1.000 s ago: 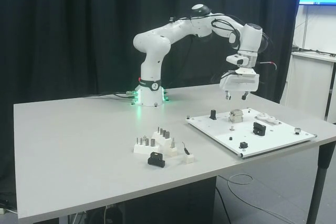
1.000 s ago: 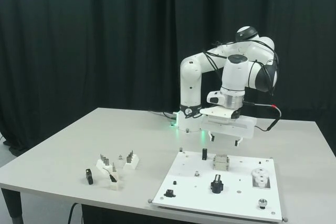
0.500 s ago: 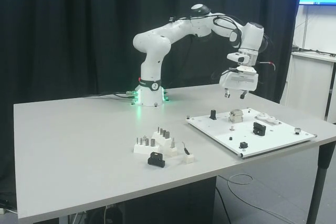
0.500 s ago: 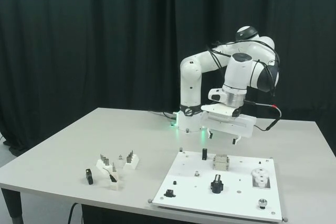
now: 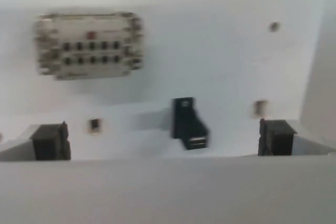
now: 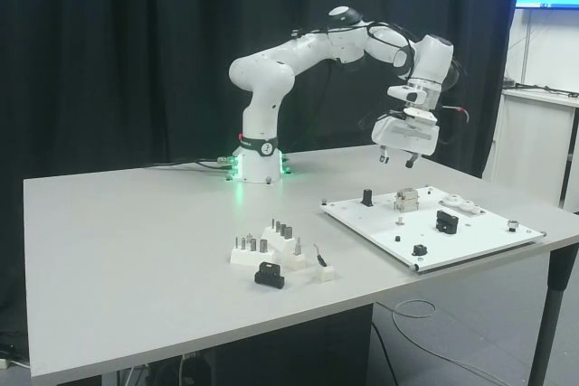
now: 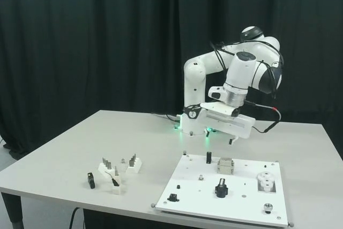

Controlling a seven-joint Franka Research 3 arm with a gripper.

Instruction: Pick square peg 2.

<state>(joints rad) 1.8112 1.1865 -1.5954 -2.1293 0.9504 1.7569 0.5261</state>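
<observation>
Gripper (image 6: 397, 159) fingers (image 5: 50, 141) spread wide apart, nothing held, hovering tilted above white board (image 7: 241, 199).

arm (image 7: 214, 63) white | black cables | base (image 6: 257, 169) green lights

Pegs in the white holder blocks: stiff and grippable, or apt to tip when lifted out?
The pegs look like short grey metal posts, so probably stiff and dense for their size. They stand upright in white holder blocks, so unlikely to tip before lifting. The light-looking blocks may lift along. The tool hangs far off, above the white board.
</observation>
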